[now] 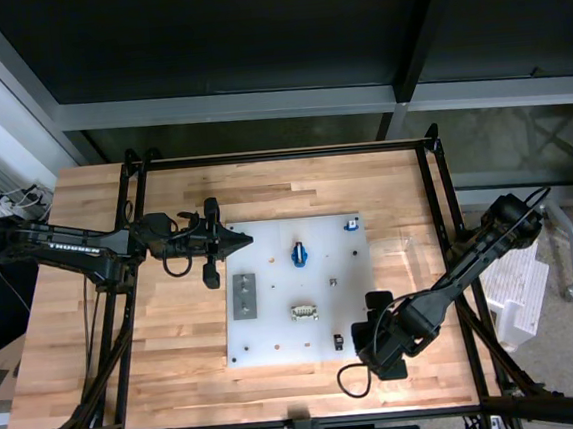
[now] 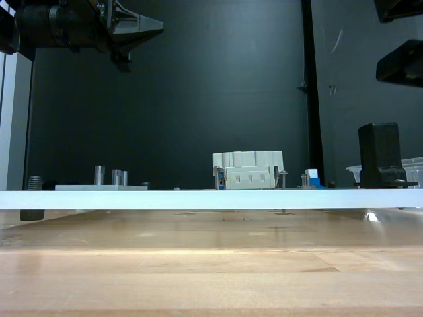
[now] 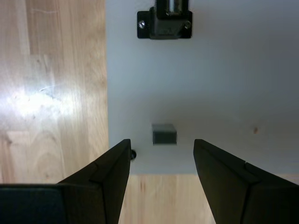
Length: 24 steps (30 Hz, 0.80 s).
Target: Pick the 16mm bar and install on taskboard
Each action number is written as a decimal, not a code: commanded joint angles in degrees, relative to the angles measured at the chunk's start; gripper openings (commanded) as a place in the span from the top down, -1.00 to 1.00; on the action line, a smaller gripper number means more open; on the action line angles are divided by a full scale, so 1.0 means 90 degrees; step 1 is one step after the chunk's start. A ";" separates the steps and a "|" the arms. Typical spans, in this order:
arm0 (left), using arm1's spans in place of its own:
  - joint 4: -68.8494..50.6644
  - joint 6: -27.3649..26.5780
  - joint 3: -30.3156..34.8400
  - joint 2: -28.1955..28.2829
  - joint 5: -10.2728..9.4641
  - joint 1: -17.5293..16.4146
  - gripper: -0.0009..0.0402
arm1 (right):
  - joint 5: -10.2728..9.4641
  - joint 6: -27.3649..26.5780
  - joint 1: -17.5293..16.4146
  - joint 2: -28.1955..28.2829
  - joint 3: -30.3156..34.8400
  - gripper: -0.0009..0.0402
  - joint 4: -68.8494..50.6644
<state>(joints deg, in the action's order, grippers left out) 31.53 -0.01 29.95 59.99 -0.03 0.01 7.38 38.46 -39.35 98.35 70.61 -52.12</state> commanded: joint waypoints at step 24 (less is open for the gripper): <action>0.0000 0.0000 0.0000 0.0002 0.0000 0.0000 0.96 | 0.0255 -0.0410 0.0253 -0.1260 -0.0231 0.58 -0.0075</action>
<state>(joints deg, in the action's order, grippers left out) 31.51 -0.01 29.95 59.99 -0.03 0.01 9.52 35.11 -37.74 88.09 68.90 -52.90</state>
